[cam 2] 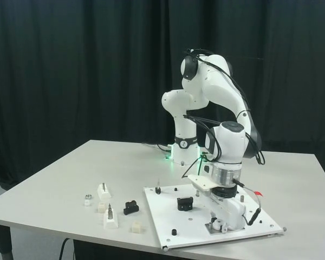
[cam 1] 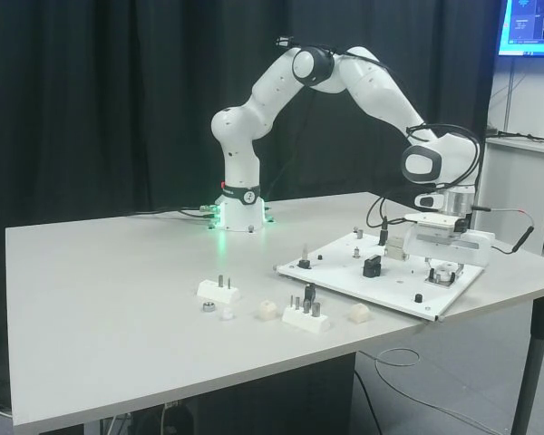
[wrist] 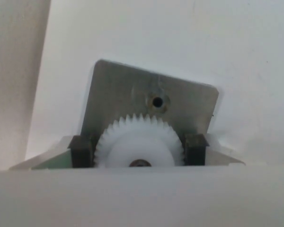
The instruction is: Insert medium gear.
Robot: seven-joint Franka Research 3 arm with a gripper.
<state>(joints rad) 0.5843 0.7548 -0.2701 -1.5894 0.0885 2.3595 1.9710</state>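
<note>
Nearest the first room camera, small white holders (cam 1: pixel 306 319) and loose parts are seen on the grey table (cam 1: pixel 118 281), at about 9 o'clock from the white board (cam 1: pixel 344 276).

On the board, a black block (cam 1: pixel 372 266) is placed near the middle and a peg (cam 1: pixel 304 257) toward the 10 o'clock corner.

The gripper (wrist: pixel 139 150) is positioned low over the board's 3 o'clock end (cam 2: pixel 219 225). The jaws are closed partway onto the white gear (wrist: pixel 139 142); one black finger (wrist: pixel 80 151) is pressed against each side of its toothed rim. The gear is held flat just above a grey metal plate (wrist: pixel 128 90); whether it is seated cannot be told. A dark spot is seen at the gear's centre bore. A hole (wrist: pixel 157 101) in the plate is visible just beyond the gear's rim.

Farthest back, at 12 o'clock, the arm's base (cam 1: pixel 238 204) is bolted to the table, with green light at its foot.
</note>
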